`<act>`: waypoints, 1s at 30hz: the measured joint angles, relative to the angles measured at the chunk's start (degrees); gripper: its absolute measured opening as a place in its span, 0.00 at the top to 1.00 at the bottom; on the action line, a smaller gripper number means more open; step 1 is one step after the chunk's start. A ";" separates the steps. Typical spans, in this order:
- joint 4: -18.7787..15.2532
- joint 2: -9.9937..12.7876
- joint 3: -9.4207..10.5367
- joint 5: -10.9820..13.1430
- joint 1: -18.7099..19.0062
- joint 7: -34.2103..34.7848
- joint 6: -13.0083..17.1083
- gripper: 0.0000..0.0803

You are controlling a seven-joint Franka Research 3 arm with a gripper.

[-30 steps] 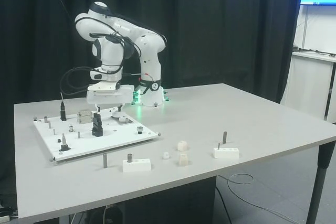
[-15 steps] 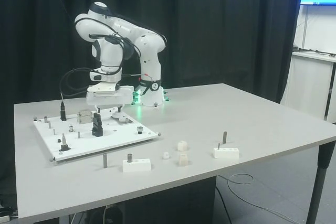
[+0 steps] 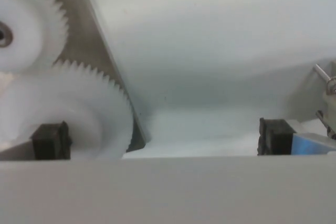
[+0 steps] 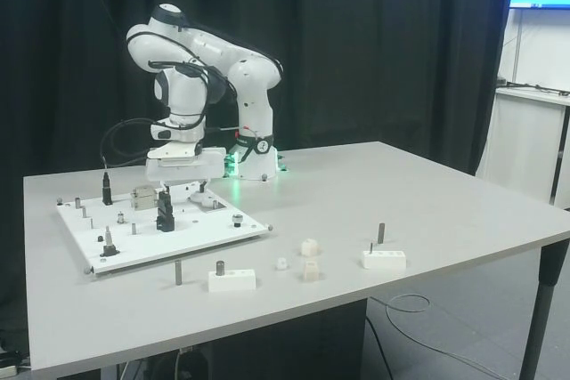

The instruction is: Insert large gear.

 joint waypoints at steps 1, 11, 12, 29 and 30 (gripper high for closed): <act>0.00 0.00 -0.02 0.00 -0.05 -0.11 0.08 0.00; 0.00 0.00 -0.13 0.00 -0.46 -0.74 0.76 0.00; 0.00 0.00 -0.13 0.00 -0.48 -0.75 0.78 0.00; -0.65 0.00 2.16 2.99 -0.43 -0.66 0.19 0.00; -0.67 0.00 2.47 3.40 -0.41 -0.63 -0.05 0.00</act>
